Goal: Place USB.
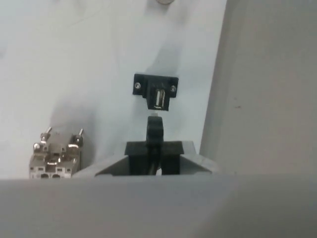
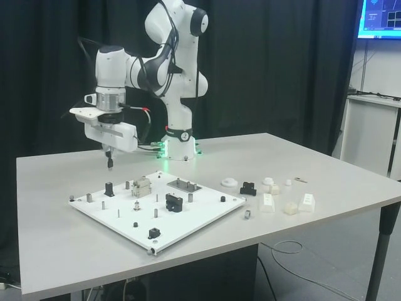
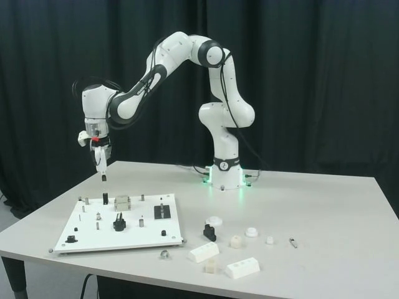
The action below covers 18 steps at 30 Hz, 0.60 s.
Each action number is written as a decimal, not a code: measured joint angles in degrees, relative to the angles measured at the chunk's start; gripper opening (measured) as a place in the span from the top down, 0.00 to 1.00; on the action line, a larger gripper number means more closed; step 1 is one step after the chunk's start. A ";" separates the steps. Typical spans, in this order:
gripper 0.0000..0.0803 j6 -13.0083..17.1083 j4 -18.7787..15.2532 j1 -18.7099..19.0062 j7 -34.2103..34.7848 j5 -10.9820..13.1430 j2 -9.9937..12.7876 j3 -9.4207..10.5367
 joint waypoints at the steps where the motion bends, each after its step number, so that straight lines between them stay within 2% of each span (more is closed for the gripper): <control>1: 0.94 -0.10 0.00 0.00 0.41 -0.19 -0.15 0.00; 18: 0.94 -0.09 0.00 -0.04 1.51 -1.12 -0.33 -0.14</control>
